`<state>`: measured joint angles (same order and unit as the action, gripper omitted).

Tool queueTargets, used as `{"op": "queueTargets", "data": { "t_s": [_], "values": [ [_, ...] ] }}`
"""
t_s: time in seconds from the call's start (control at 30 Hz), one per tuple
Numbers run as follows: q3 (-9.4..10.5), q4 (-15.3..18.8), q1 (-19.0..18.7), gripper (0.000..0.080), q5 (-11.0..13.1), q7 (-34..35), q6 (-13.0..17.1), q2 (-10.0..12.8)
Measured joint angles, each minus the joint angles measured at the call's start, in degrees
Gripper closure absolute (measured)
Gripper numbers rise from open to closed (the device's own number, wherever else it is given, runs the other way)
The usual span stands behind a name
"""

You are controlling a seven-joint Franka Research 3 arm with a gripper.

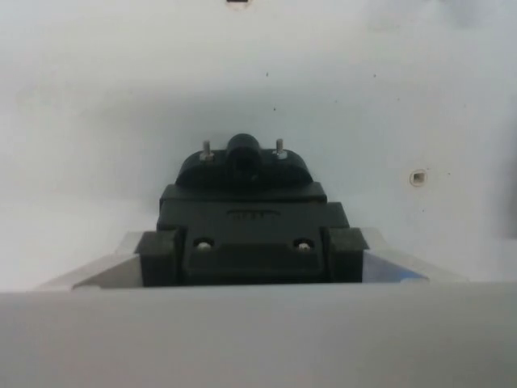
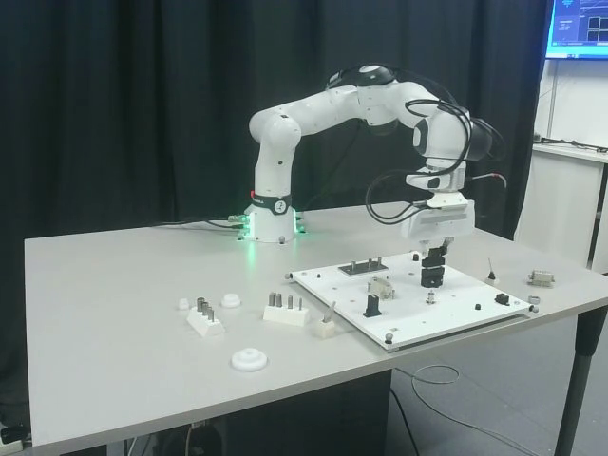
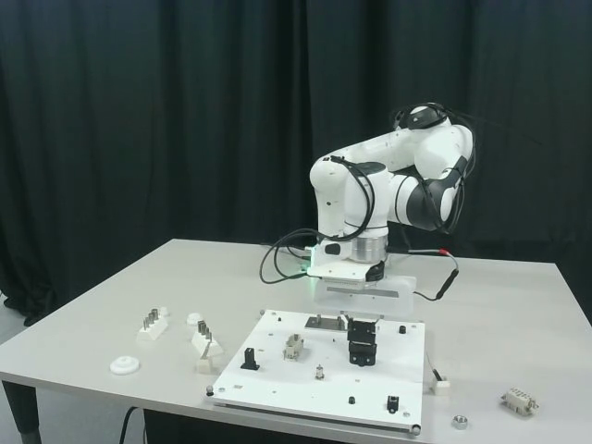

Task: Insert D-SUB.

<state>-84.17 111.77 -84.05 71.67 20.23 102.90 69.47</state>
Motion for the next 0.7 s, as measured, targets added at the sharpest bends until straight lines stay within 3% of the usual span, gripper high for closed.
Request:
{"op": "queueTargets", "data": {
  "t_s": [0.7],
  "values": [
    [-0.22,0.0,0.2,0.0421,0.0,-2.3,-1.3,0.0]
  ]
}}
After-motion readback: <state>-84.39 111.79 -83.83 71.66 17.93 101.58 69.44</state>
